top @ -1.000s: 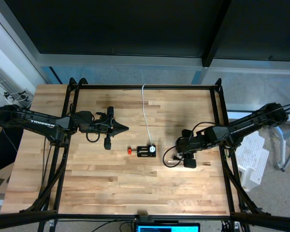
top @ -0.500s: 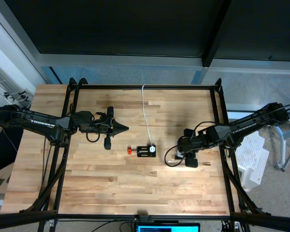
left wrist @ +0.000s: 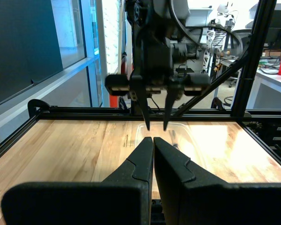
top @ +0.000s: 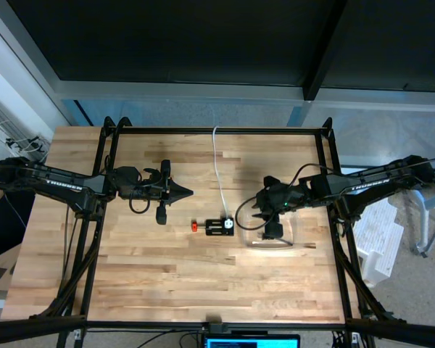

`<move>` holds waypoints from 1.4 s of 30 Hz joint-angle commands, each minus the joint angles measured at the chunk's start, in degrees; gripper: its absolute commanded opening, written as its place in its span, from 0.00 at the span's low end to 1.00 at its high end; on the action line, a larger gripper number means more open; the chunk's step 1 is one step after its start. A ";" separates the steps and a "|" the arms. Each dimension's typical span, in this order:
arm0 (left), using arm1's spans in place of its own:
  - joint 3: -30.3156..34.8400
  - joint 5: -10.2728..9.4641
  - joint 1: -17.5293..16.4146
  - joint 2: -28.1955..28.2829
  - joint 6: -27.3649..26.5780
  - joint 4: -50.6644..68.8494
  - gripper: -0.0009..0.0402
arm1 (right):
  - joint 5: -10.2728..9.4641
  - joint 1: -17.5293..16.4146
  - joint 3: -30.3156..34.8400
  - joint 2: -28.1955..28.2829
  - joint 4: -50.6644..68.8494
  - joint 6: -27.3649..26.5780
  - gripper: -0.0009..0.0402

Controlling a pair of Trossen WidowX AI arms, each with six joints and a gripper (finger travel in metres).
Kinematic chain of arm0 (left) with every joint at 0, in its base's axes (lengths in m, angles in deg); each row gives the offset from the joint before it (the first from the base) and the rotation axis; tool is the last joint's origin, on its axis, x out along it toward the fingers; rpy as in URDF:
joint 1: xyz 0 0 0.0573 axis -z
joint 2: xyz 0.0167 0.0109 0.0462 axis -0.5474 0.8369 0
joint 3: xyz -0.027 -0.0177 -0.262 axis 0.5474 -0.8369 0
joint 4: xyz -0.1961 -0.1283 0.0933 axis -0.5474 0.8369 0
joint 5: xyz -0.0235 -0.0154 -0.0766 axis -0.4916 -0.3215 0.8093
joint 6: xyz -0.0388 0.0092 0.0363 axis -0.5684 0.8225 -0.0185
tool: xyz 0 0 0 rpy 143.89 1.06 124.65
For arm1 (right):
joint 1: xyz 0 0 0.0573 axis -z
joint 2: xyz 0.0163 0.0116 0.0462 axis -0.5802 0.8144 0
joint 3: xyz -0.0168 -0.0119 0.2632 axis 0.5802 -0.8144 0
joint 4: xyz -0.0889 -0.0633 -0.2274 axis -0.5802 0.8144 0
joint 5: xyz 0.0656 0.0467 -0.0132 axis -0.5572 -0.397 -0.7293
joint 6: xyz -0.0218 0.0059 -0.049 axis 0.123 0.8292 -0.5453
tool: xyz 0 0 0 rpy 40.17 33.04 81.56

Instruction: Remove the power plug from the receptacle and place in the container

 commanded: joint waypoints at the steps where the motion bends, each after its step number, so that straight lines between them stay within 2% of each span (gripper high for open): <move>1: 0.02 0.00 0.00 0.02 0.02 -0.02 0.02 | -0.02 1.44 -0.63 -1.51 -5.55 -1.75 0.24; 6: 0.02 0.00 0.00 0.02 0.02 0.00 0.02 | -0.22 3.87 -2.23 -3.58 -16.76 -3.96 0.16; 9: 0.02 0.00 0.00 0.02 0.02 -0.02 0.02 | -1.01 4.72 -3.06 -4.17 -23.10 -4.76 0.12; 14: 0.02 0.00 -0.02 0.02 0.02 -0.02 0.02 | -3.61 5.75 -4.57 -4.26 -33.38 -5.88 0.02; 18: 0.02 0.00 0.00 0.02 0.02 0.00 0.02 | -3.89 7.08 -7.54 -4.26 -42.29 -5.70 0.02; 21: 0.02 0.00 0.00 0.02 0.02 0.00 0.02 | -6.45 8.37 -9.88 -4.48 -46.47 -4.90 0.02; 32: 0.02 0.00 0.00 0.02 0.02 0.00 0.02 | -6.12 8.81 -17.40 -4.48 -58.49 -3.08 0.02; 42: 0.02 0.00 -0.02 0.02 0.02 -0.02 0.02 | -6.12 8.94 -19.78 -4.46 -59.49 -3.34 0.02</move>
